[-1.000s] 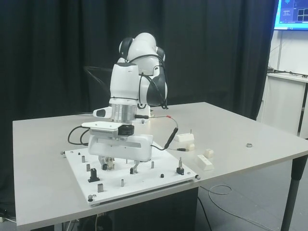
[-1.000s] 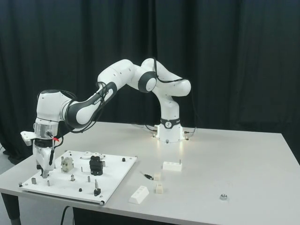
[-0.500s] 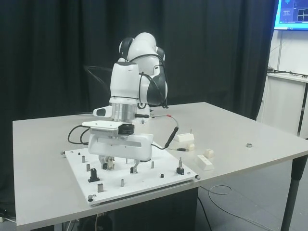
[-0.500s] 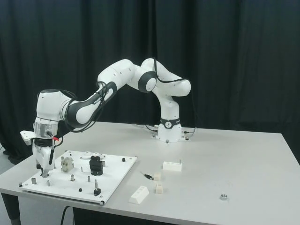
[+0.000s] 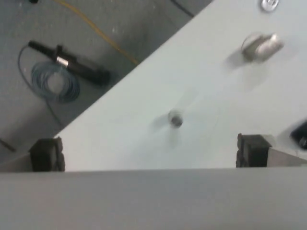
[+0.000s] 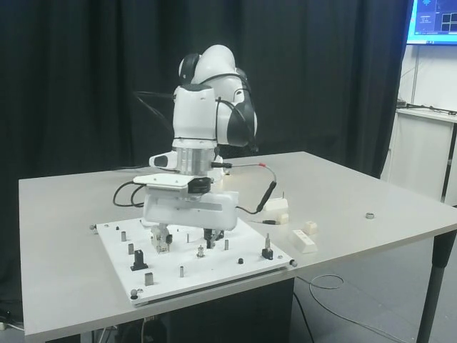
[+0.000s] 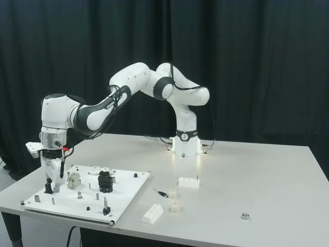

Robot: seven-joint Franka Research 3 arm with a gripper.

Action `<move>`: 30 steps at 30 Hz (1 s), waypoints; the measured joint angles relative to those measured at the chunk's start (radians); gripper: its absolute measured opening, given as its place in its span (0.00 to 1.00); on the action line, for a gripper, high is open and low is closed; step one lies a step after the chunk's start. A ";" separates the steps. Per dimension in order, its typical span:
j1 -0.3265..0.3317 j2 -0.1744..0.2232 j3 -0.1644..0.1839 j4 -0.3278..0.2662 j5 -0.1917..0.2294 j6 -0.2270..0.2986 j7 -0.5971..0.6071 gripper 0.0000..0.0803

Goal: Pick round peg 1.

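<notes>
A small grey round peg (image 5: 175,119) stands upright on the white board (image 5: 216,96), seen from above in the wrist view. My gripper (image 5: 149,152) hangs open over it, with one black fingertip on each side and nothing between them. From the first room view the gripper (image 6: 184,237) hovers just above the white board (image 6: 214,275), and a thin peg (image 6: 199,251) stands below it near one finger. In the second room view the gripper (image 7: 50,185) is over the board's (image 7: 123,198) left end.
A thicker grey peg (image 5: 261,45) stands further along the board. Black blocks (image 6: 136,260) (image 7: 105,181) and several short pegs stand on the board. White parts (image 6: 303,239), a small nut (image 6: 370,214) and a cable lie on the table. Past the board's edge a coiled cable (image 5: 50,81) lies on the floor.
The gripper has risen a little off the board and shifted to the right in the first room view. Its fingers stay open and hold nothing.
</notes>
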 joint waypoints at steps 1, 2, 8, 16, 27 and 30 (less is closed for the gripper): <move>0.003 -0.004 0.000 0.000 0.000 -0.014 0.006 1.00; 0.007 -0.008 -0.001 0.000 0.000 -0.029 0.011 1.00; 0.034 -0.030 -0.012 0.000 0.000 -0.110 0.036 1.00; 0.084 -0.053 -0.047 0.000 0.000 -0.208 0.082 1.00; 0.148 -0.072 -0.090 0.000 0.000 -0.309 0.132 1.00; 0.162 -0.075 -0.098 0.000 0.000 -0.334 0.144 1.00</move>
